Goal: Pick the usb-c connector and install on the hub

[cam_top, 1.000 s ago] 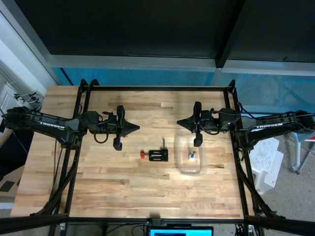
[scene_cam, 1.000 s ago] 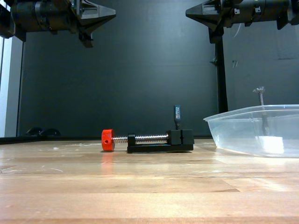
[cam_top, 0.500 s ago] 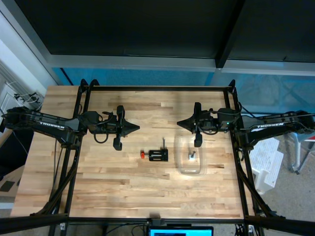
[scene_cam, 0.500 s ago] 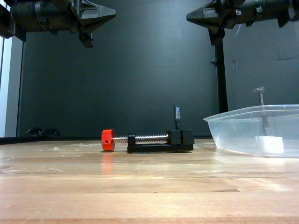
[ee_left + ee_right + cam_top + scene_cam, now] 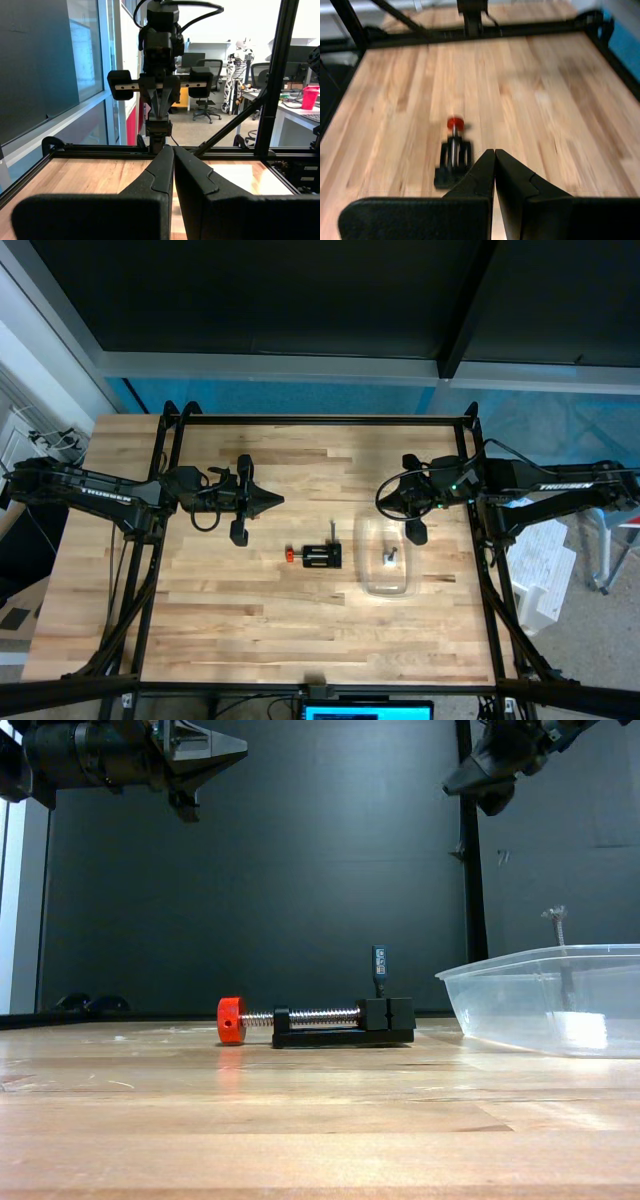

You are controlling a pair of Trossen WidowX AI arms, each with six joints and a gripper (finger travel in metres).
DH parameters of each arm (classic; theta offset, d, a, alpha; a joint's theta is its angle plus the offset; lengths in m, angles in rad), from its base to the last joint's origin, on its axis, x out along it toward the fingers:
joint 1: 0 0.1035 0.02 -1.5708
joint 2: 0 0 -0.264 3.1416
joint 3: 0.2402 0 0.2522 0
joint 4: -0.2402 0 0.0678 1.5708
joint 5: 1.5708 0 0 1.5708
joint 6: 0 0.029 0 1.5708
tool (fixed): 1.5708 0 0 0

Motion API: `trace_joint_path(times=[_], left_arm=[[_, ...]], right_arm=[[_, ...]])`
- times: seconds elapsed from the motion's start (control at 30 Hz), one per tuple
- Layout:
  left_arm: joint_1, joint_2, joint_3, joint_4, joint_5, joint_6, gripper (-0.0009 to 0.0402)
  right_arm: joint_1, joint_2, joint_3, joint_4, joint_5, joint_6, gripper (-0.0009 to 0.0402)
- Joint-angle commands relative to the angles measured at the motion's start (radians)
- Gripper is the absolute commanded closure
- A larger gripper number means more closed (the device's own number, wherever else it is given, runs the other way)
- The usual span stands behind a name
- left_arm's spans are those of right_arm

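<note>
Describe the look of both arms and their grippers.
The left arm and right arm are black, with white TROSSEN lettering and looping black cables. The left gripper and right gripper, above the table, have black wedge-shaped fingers, shut.

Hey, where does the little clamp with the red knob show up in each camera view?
High view: clamp mid-table, left of the clear tray holding the usb-c connector.
Low view: centre, left of the tray.
Left wrist view: absent; left gripper, jaws shut, hangs above the table's left.
Right wrist view: beyond the right gripper, jaws shut, aloft near the tray.
Landmark: its red knob.
</note>
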Motion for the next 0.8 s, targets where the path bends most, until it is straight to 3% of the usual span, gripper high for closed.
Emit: trace_joint_path(times=[0.03, 0.53, 0.8], left_arm=[[0.000, 0.000, 0.000, 0.000, 0.000, 0.000, 0.0393], [0.000, 0.000, 0.000, 0.000, 0.000, 0.000, 0.0393], [0.000, 0.000, 0.000, 0.000, 0.000, 0.000, 0.0393]], right_arm=[[0.005, 0.009, 0.029, -0.097, 0.002, 0.011, 0.0393], [0.095, 0.091, 0.121, -0.474, 0.000, 0.056, 0.0393], [0.169, 0.159, 0.125, -0.537, 0.001, 0.120, 0.0386]])
